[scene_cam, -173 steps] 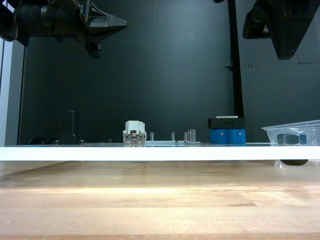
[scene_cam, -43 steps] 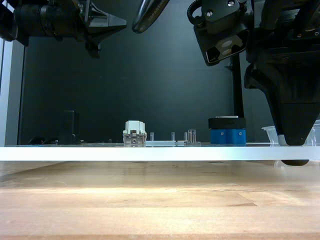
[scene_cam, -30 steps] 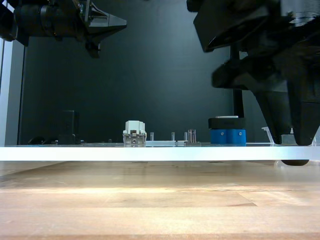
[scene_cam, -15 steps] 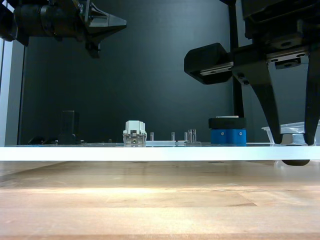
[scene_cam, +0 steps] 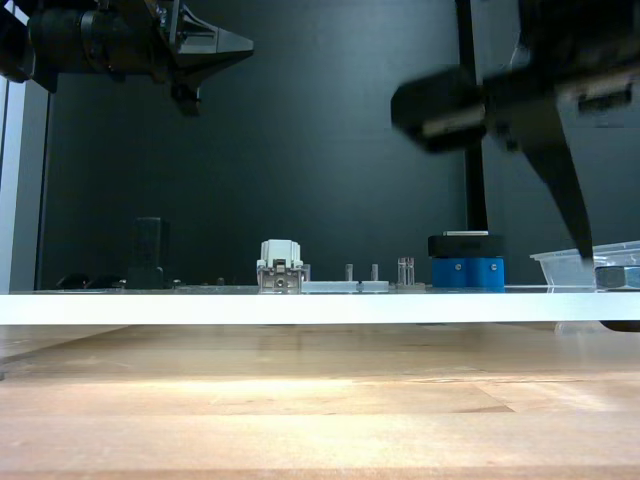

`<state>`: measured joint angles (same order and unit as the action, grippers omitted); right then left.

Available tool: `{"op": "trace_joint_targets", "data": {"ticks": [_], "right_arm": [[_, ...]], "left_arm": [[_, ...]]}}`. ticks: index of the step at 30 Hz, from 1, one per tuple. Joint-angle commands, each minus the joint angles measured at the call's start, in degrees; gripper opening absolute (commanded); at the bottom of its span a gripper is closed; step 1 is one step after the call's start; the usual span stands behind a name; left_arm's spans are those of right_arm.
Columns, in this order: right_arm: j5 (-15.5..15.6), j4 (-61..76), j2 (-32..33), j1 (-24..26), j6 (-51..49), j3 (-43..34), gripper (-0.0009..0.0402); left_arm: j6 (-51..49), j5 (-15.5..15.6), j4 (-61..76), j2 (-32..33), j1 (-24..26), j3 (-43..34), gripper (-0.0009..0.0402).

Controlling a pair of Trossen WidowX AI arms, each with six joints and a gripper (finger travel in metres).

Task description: Unfasten the M12 nut and place it in the container

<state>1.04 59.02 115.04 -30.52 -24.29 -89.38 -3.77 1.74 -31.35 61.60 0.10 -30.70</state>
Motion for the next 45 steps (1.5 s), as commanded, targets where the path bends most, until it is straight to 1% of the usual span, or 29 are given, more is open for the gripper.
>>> {"op": "trace_joint_targets", "data": {"ticks": [1,3,5,7,9,12,14,18,19,20,22,24,26,28,37,38,39,41,45], "right_arm": [[-1.0,-0.2,-0.2,0.0,2.3,0.0,0.0197],[-0.8,0.0,-0.6,-0.1,5.4,0.0,0.0222],[-0.9,0.3,-1.2,-0.4,11.0,0.0,0.0236],[-1.0,0.3,-1.6,-0.5,19.1,0.0,0.0236],[-1.0,0.3,-2.1,-0.6,27.2,0.0,0.0222],[-1.0,0.3,-2.6,-0.7,37.5,0.0,0.0176],[-1.0,0.3,-3.2,-0.7,41.1,0.3,0.0133],[-0.9,-0.2,-4.4,-1.0,44.5,1.9,0.0023],[-0.4,-0.7,-4.6,-1.0,45.0,2.5,-0.0007],[0.4,-1.5,-4.8,-1.1,45.2,3.2,0.0],[0.5,-3.2,-4.8,-1.1,46.4,4.4,0.0013],[1.2,-5.0,-4.8,-1.1,46.6,5.7,0.001],[2.1,-6.6,-4.8,-1.2,46.6,6.9,-0.0003],[2.0,-7.5,-4.8,-1.2,46.9,7.9,0.0002],[1.9,-9.6,-4.8,-1.1,47.0,10.5,0.0],[1.3,-9.7,-4.8,-1.1,47.1,10.6,0.0],[-0.2,-9.5,-4.8,-1.1,47.5,10.6,0.0],[-4.0,-8.1,-5.0,-1.1,48.0,10.4,0.0],[-10.3,-5.8,-6.4,-1.1,49.3,10.4,0.0]], "left_arm": [[0.0,0.0,0.0,0.0,0.0,0.0,0.0],[0.0,0.0,0.0,0.0,0.0,0.0,0.0],[0.0,0.0,0.0,0.0,0.0,0.0,0.0],[0.0,0.0,0.0,0.0,0.0,0.0,0.0],[0.0,0.0,0.0,0.0,0.0,0.0,0.0],[0.0,0.0,0.0,0.0,0.0,0.0,0.0],[0.0,0.0,0.0,0.0,0.0,0.0,0.0],[0.0,0.0,0.0,0.0,0.0,0.0,0.0],[0.0,0.0,0.0,0.0,0.0,0.0,0.0],[0.0,0.0,0.0,0.0,0.0,0.0,0.0],[0.0,0.0,0.0,0.0,0.0,0.0,0.0],[0.0,0.0,0.0,0.0,0.0,0.0,0.0],[0.0,0.0,0.0,0.0,0.0,0.0,0.0],[0.0,0.0,0.0,0.0,0.0,0.0,0.0],[0.0,0.0,0.0,0.0,0.0,0.0,0.0],[0.0,0.0,0.0,0.0,0.0,0.0,0.0],[0.0,0.0,0.0,0.0,0.0,0.0,0.0],[0.0,0.0,0.0,0.0,0.0,0.0,0.0],[0.0,0.0,0.0,0.0,0.0,0.0,0.0]]}}
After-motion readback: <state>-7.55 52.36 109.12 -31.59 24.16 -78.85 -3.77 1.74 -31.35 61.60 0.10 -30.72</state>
